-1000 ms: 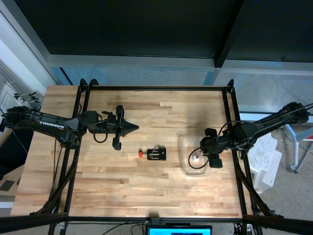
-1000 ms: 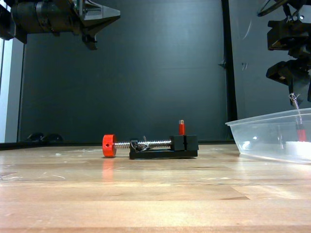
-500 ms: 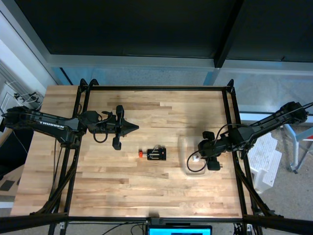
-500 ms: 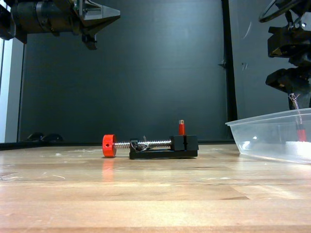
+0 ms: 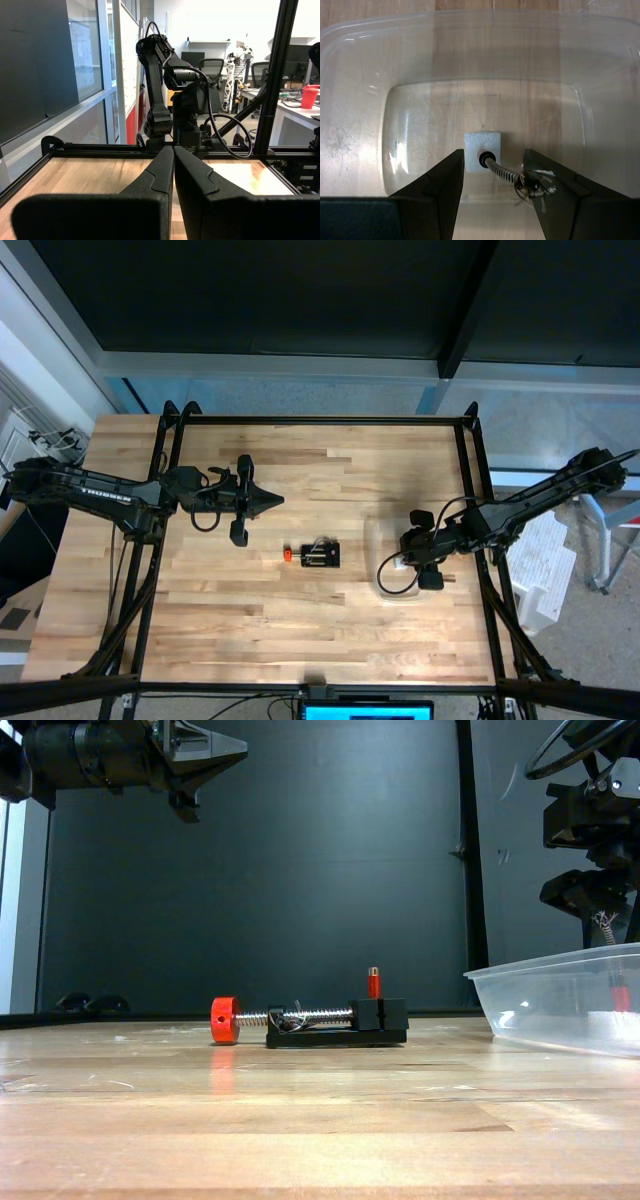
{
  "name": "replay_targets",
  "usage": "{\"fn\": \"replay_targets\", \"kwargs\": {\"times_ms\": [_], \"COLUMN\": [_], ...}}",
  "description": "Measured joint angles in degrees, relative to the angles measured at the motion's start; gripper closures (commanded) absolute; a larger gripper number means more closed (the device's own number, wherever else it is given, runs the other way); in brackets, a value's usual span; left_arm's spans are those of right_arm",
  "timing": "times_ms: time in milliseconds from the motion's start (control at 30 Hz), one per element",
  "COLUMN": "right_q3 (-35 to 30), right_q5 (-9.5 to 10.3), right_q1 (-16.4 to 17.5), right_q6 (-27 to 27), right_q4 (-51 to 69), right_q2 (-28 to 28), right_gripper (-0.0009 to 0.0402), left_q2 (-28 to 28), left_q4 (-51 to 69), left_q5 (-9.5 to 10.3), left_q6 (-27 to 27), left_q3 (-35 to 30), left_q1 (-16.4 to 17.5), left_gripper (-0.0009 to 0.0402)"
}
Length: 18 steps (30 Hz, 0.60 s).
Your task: Pick the RCA connector and install on taskboard
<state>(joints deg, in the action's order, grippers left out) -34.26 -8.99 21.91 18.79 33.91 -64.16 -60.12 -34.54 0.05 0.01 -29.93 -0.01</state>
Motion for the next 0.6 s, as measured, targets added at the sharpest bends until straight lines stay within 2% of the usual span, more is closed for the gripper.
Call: {"fn": "replay_targets", "kwargs": {"times_ms": [333, 600], "right_q3": [1.2, 1.5], "right_q5": [-0.44, -0.04], "right_q1": [0.3, 0.5], "right_q6": [0.0, 0.0], "right_q4": [-1.1, -3.4], "right_q2": [-0.3, -3.0], "right_gripper": [0.0231, 0.0231], "left_q2": [0.0, 0.0], "left_q4": [0.0, 0.0], "left_q5": [-0.02, -0.02], "left_q6": [0.0, 0.0], "left_q3": [0.0, 0.0], "left_q1": [0.0, 0.0], "left_gripper": [0.0393, 0.0393]}}
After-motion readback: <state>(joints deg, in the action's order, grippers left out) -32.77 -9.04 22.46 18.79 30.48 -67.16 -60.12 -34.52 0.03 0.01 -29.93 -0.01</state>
